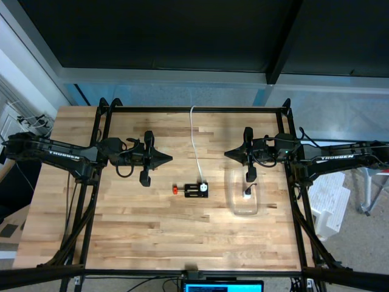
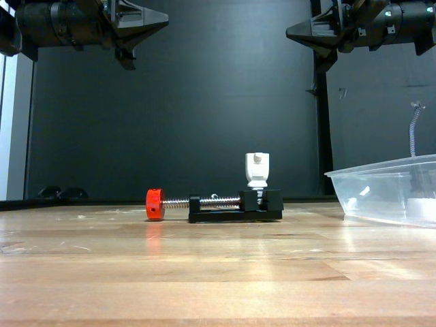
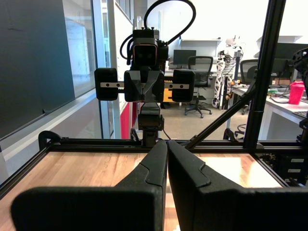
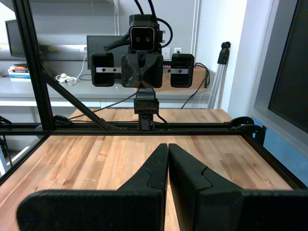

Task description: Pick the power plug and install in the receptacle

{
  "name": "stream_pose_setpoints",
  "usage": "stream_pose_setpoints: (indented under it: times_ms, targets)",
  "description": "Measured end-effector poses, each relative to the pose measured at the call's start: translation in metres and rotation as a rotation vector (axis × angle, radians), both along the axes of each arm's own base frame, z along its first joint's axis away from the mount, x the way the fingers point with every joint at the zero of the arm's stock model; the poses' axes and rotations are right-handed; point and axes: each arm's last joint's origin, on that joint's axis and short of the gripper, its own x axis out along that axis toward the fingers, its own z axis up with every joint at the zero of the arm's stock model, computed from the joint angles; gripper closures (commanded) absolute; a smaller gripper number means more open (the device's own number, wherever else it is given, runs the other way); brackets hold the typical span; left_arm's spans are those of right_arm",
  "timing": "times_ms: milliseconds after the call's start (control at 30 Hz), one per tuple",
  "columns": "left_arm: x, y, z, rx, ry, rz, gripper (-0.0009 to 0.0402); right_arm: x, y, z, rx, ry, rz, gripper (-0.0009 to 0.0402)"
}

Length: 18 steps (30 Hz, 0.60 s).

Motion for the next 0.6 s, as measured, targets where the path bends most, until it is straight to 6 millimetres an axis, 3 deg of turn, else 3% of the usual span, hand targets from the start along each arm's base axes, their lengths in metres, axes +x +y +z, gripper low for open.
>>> stream_pose_setpoints:
  times_ms: [600]
  targets:
    - [0.0000, 0.0001, 0.0002, 0.000, -0.001, 0.001, 0.0393, -0.0026, 0.0000, 0.0007, 0.034, 0.025, -0.007, 0.0393]
